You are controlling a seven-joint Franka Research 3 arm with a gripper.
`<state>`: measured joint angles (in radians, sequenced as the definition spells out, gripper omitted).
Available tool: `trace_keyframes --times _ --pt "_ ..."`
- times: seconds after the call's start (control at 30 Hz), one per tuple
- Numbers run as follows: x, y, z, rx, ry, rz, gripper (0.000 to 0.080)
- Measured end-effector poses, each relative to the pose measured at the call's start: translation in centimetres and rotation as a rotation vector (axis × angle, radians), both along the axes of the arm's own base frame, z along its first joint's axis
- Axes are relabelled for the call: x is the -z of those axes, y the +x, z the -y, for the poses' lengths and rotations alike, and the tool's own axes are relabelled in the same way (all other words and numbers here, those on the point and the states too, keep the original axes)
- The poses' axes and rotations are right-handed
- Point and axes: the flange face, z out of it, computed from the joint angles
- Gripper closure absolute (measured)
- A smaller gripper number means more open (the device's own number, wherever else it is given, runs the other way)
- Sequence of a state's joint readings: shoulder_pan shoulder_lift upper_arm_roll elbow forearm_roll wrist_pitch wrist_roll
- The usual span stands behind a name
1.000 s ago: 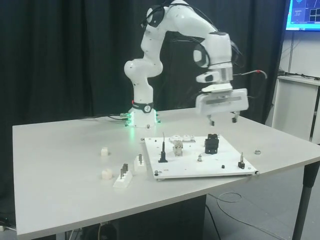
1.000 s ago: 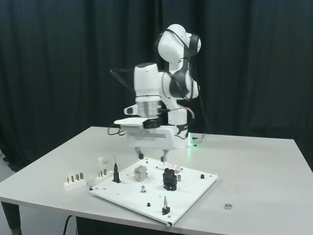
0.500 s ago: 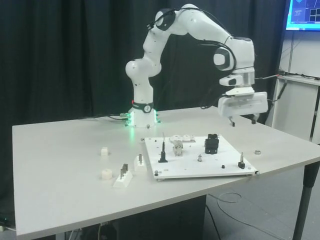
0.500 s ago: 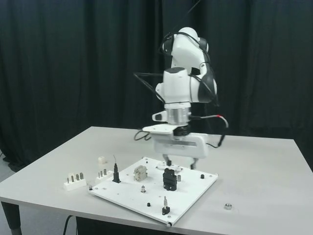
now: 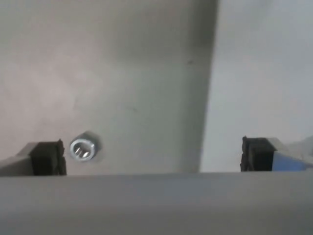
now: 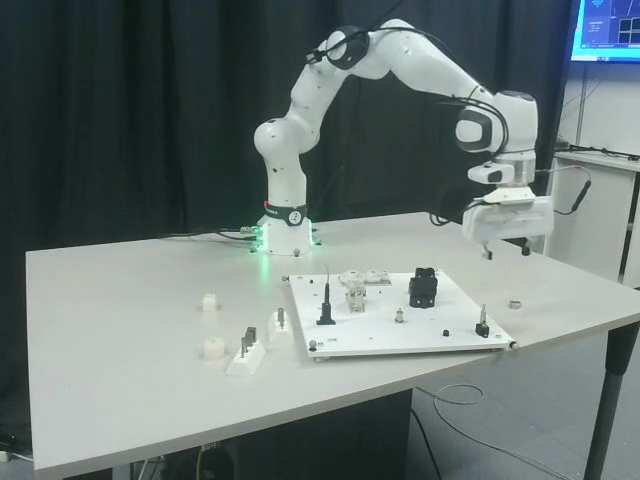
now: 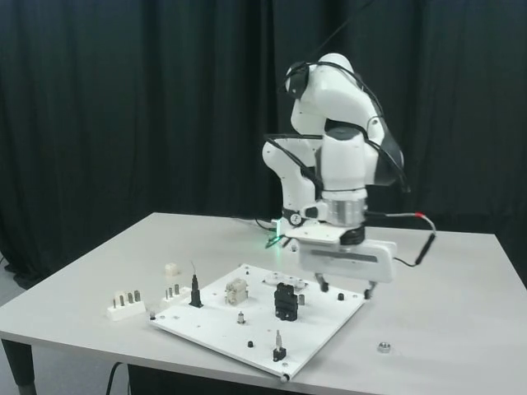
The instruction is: Pick bolt 4.
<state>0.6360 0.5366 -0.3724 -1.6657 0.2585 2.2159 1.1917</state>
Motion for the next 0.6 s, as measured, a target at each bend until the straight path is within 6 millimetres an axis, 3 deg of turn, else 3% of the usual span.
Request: trace_keyframes --times 0.27,0.6 --pt "2.3 -0.7 -3.4 -0.052 -0.024 -0.019 0.0003" --pt "5.0 -0.9 -6.1 -0.048 -0.047 -0.029 0.0003"
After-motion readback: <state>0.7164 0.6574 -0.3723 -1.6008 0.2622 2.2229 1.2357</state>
